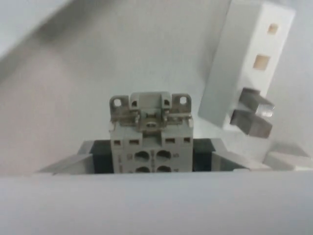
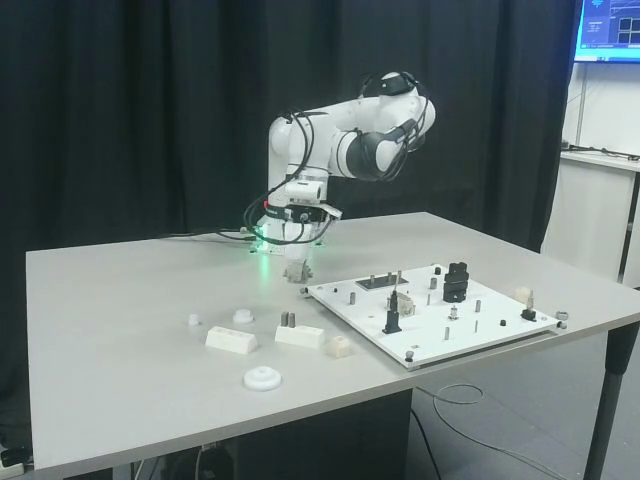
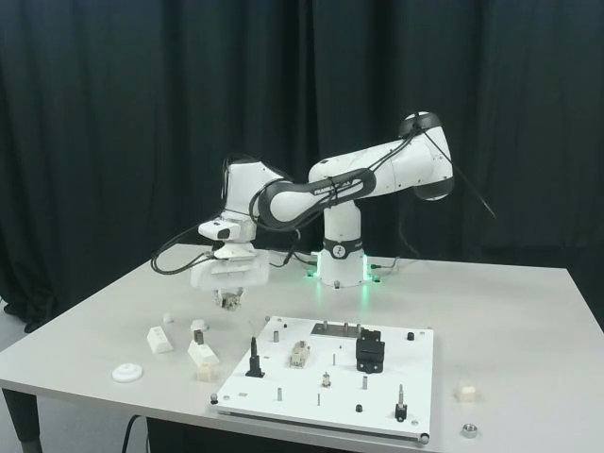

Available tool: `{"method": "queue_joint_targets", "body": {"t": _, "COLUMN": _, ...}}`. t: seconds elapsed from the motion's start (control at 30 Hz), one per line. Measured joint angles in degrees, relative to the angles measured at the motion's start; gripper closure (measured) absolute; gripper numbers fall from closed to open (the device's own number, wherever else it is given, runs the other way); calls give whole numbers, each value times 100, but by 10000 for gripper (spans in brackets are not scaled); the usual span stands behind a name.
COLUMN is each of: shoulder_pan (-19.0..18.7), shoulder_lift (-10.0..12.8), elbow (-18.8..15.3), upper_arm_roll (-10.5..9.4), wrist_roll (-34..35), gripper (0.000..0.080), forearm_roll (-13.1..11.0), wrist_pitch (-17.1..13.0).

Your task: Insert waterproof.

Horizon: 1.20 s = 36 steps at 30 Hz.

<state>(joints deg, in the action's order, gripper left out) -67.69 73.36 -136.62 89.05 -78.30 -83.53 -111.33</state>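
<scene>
On the grey table (image 3: 510,311), going left to right in the second room view, a white toothed disc (image 3: 125,372) lies near the front left corner. Behind it sit a small white block (image 3: 159,339) and a second white block with grey pegs (image 3: 200,354); the wrist view shows that block (image 1: 247,54) with its two grey pegs pointing sideways. Next comes the white Franka arm (image 3: 359,179), bent low over the left half of the table. Its gripper (image 3: 229,297) is clamped on the waterproof connector (image 1: 149,134), a grey-white plug with a metal latch and round pin holes. The fingers (image 1: 73,164) press it from both sides. The connector hangs above the table, just beyond the back left corner of the white assembly board (image 3: 415,377). The board lies along the front edge at the middle, carrying black fixtures (image 3: 369,351) and small pegs. A small white piece (image 3: 463,391) rests right of the board.
</scene>
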Motion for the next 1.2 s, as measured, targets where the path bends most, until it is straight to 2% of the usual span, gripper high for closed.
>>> {"method": "queue_joint_targets", "body": {"t": 0.13, "shoulder_pan": -99, "shoulder_lift": -15, "elbow": 82, "upper_arm_roll": 150, "wrist_roll": 867, "gripper": 485, "forearm_roll": 35, "wrist_pitch": 254}}
{"method": "queue_joint_targets", "body": {"t": 0.37, "shoulder_pan": -326, "shoulder_lift": -26, "elbow": 340, "upper_arm_roll": 387, "wrist_roll": 2651, "gripper": 485, "forearm_roll": 384, "wrist_pitch": 626}}
{"method": "queue_joint_targets", "body": {"t": 0.57, "shoulder_pan": -500, "shoulder_lift": -63, "elbow": 643, "upper_arm_roll": 457, "wrist_roll": 4215, "gripper": 485, "forearm_roll": 695, "wrist_pitch": 866}}
{"method": "queue_joint_targets", "body": {"t": 0.8, "shoulder_pan": -626, "shoulder_lift": -80, "elbow": 1022, "upper_arm_roll": 462, "wrist_roll": 6004, "gripper": 485, "forearm_roll": 915, "wrist_pitch": 1160}}
{"method": "queue_joint_targets", "body": {"t": 0.97, "shoulder_pan": -657, "shoulder_lift": -85, "elbow": 1285, "upper_arm_roll": 459, "wrist_roll": 6808, "gripper": 485, "forearm_roll": 1032, "wrist_pitch": 1375}}
{"method": "queue_joint_targets", "body": {"t": 1.2, "shoulder_pan": -656, "shoulder_lift": -85, "elbow": 1544, "upper_arm_roll": 412, "wrist_roll": 7569, "gripper": 485, "forearm_roll": 1058, "wrist_pitch": 1543}}
